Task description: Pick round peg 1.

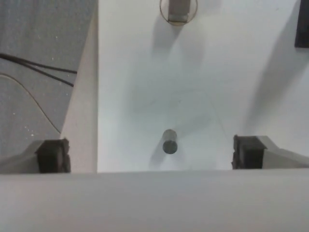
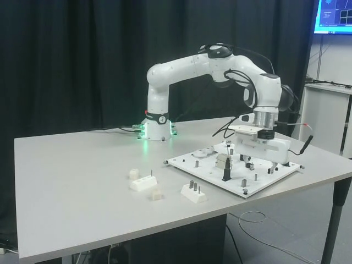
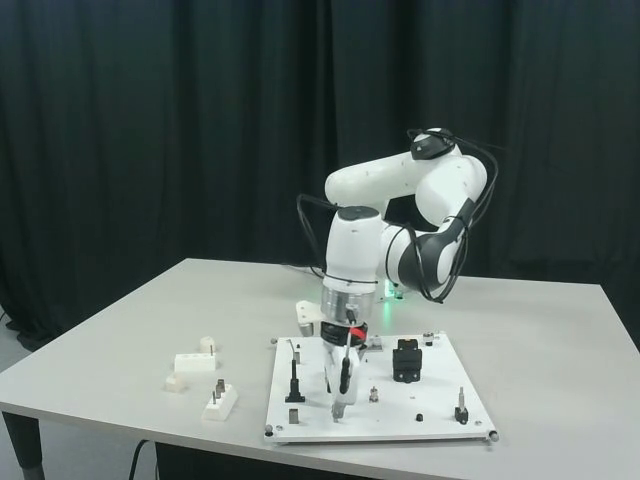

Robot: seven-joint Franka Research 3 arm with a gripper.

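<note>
I hold the gripper (image 1: 150,154) wide over the round peg (image 1: 169,141) (approach step, I judge), needing descent, then closing.

In the wrist view, the gripper (image 1: 152,154) body blocks the board (image 1: 193,87) below the fingertips, and a ringed fixture (image 1: 178,10) at twelve o'clock is cut by the edge. A black part (image 1: 303,24) at two o'clock is cropped. In both room views, the small pegs (image 3: 373,394) are too tiny to identify.

Round peg 1 (image 1: 169,141) — short grey cylinder (upright) on white board (image 1: 193,87).
</note>
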